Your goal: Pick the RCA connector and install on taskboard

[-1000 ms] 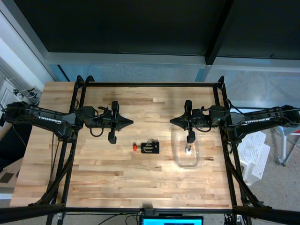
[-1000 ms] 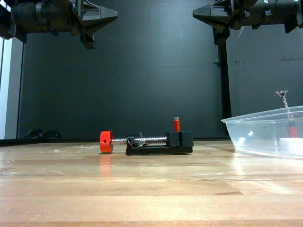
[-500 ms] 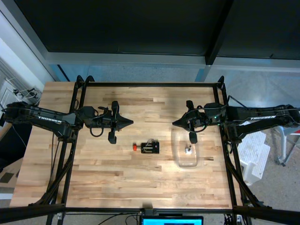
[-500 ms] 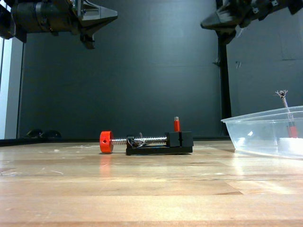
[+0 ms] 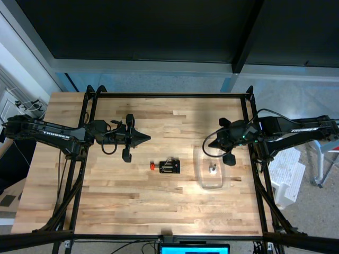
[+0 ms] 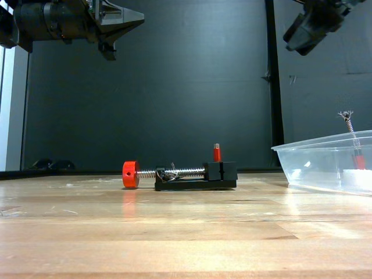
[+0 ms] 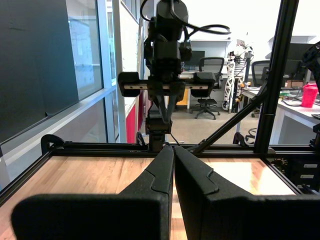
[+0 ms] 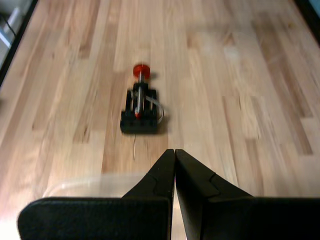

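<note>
The taskboard (image 5: pixel 170 167) is a small black block mid-table with a red knob (image 5: pixel 152 166) at its left end; a short red post (image 6: pixel 216 152) stands on its top. The right wrist view shows the taskboard (image 8: pixel 141 111) ahead of the fingers, knob away from them. The RCA connector (image 5: pixel 212 169) lies in the clear tray (image 5: pixel 205 181); the low view shows its red body (image 6: pixel 359 158) with a frayed wire. My right gripper (image 5: pixel 207 150) hangs shut and empty above the tray's far end, tilted down toward the board. My left gripper (image 5: pixel 148 138) is shut and empty, high over the table behind the board.
The black frame rails (image 5: pixel 169 96) run around the table's far and side edges. In the left wrist view my left gripper (image 7: pixel 173 148) faces the right arm (image 7: pixel 165 55) across the table. The tray's (image 6: pixel 325 160) wall rises at the low view's right.
The right arm drew back to the right and pitched its gripper downward, from level to pointing at the board and tray. The left arm, board and connector have not moved.
</note>
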Controlling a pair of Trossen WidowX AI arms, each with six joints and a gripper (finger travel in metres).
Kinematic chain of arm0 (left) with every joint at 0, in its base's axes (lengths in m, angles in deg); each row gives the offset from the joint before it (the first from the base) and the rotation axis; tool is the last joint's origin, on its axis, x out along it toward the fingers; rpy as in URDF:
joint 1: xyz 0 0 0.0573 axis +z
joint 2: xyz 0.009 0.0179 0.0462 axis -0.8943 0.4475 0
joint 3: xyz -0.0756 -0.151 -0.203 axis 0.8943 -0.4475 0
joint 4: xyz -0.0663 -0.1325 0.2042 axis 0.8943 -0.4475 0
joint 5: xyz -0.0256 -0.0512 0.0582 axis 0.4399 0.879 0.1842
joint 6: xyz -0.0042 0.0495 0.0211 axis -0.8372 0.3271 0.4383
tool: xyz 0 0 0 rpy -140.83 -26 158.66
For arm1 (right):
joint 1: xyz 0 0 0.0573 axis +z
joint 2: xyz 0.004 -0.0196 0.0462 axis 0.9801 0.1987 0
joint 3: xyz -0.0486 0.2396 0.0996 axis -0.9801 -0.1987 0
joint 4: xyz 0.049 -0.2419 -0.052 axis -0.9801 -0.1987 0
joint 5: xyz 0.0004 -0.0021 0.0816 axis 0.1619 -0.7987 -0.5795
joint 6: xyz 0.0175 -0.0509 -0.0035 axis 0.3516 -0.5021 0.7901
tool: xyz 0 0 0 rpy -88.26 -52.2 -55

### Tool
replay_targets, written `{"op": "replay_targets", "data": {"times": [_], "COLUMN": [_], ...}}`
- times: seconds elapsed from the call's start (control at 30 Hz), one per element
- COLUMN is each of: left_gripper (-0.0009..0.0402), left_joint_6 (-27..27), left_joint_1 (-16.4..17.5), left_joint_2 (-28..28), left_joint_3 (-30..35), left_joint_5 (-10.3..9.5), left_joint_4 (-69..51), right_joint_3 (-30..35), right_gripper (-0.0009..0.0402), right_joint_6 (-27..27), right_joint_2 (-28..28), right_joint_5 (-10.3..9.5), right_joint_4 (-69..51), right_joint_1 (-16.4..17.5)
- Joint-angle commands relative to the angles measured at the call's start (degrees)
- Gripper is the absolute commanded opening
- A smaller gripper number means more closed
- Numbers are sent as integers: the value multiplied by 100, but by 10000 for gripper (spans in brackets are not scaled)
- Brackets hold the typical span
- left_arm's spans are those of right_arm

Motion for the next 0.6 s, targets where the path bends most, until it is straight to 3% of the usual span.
{"op": "replay_targets", "data": {"times": [0.03,0.27,0.33,0.53,0.6], "left_gripper": [0,0,0,0,0], "left_joint_6": [0,0,0,0,0], "left_joint_1": [2,2,0,0,2], "left_joint_2": [0,0,-2,0,0], "left_joint_3": [2,2,2,2,2], "left_joint_5": [0,0,0,0,0], "left_joint_4": [0,0,2,2,0], "right_joint_3": [2,-28,-68,-291,-369], "right_gripper": [0,0,0,0,0], "right_joint_6": [177,562,645,916,981], "right_joint_2": [2,-2,-4,-74,-111], "right_joint_5": [46,160,286,321,452], "right_joint_4": [-254,-695,-708,-721,-769], "right_joint_1": [195,621,730,1034,1147]}}
